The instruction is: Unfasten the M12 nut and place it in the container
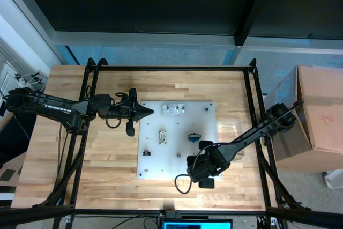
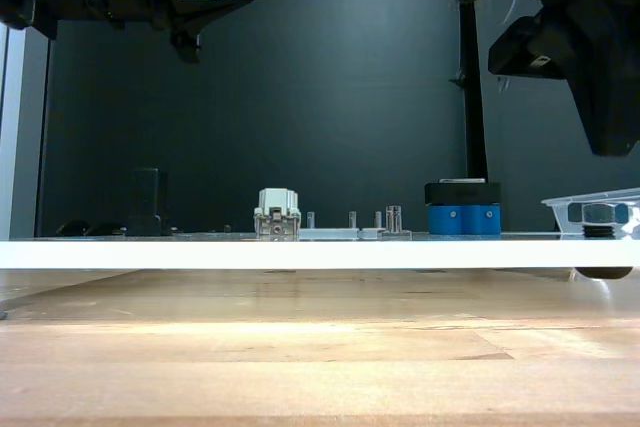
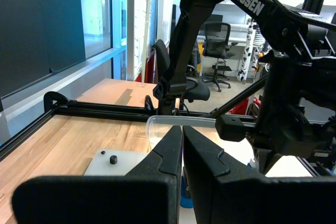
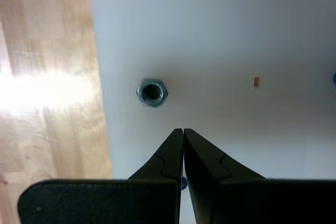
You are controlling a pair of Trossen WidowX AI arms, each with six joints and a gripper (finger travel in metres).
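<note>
Right tool: jaws pressed together, gripping nothing; poised above the white board, pointing straight down at it.
Left tool: jaws likewise closed on nothing; held high, well apart from the right tool and from the work.
M12 nut: on its stud, not held; just beyond the right tool's tips and a little to one side.
Seating of nut: dark stud end visible in the bore from above; a short band of black ribs visible beneath it in the low view.
Container: behind the stud in the low view, away from both tools; not holding the nut.
Step in hand (judged): fresh grasp on the nut for further unscrewing.
Approach: spread the jaws wider than the hexagon, then advance the tips to centre the nut between them.
Grip: lower onto two opposite flats, never the corners; close firmly.
Turning: rotate about the stud's own axis, without side load; lift only once free of the thread.
Risk (judged): slipping on smooth metal flats; dropping the nut short of the container.
Nut: bright silver metal, hexagonal, small.
Stud: black, short, ribbed.
Board: flat, matt white.
Worktop: pale wooden planks, glare patch beside the tool.
Container material: thin clear plastic, rimmed.
</note>
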